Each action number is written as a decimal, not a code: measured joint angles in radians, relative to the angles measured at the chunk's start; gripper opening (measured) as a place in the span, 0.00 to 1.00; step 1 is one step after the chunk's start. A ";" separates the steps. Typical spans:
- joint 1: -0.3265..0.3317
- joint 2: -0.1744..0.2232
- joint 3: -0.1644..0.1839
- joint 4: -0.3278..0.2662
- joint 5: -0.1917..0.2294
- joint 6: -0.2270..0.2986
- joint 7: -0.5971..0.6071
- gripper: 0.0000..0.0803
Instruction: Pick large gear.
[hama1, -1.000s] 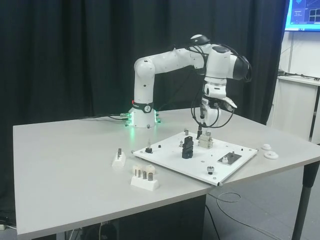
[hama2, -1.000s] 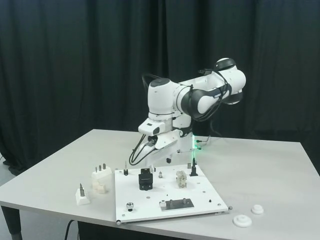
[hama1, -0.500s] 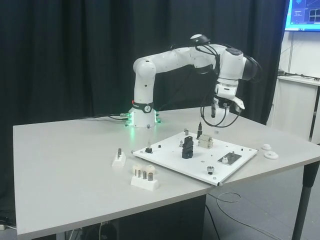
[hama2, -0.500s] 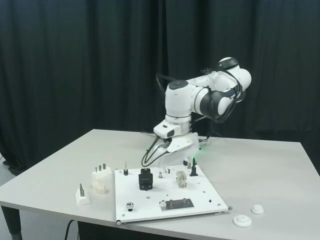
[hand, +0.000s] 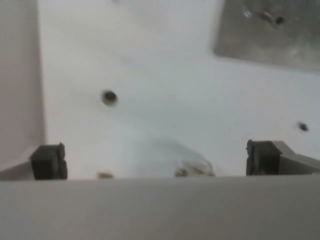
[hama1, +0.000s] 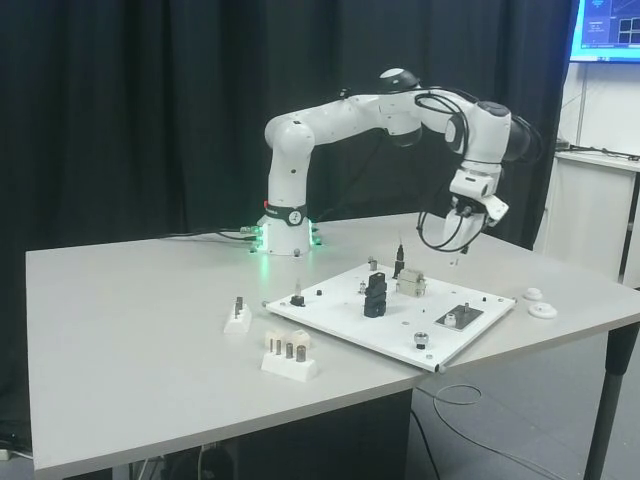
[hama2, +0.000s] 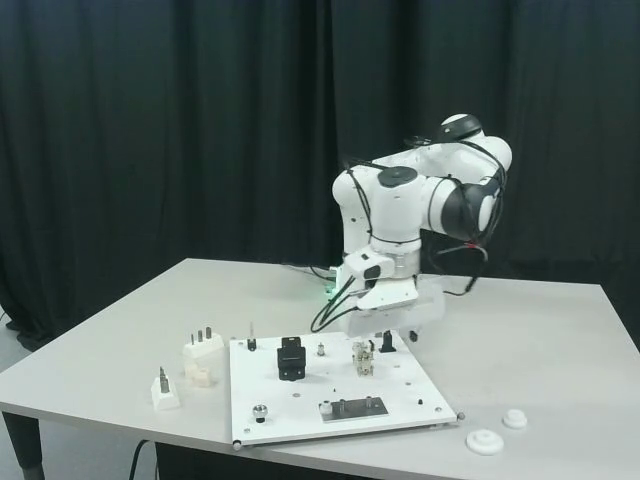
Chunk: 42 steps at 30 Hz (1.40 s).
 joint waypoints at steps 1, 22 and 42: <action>0.004 0.000 0.002 0.005 0.001 0.002 0.023 1.00; 0.029 -0.002 0.076 0.134 0.042 0.127 0.533 1.00; -0.106 -0.002 0.187 0.346 0.042 0.193 0.691 1.00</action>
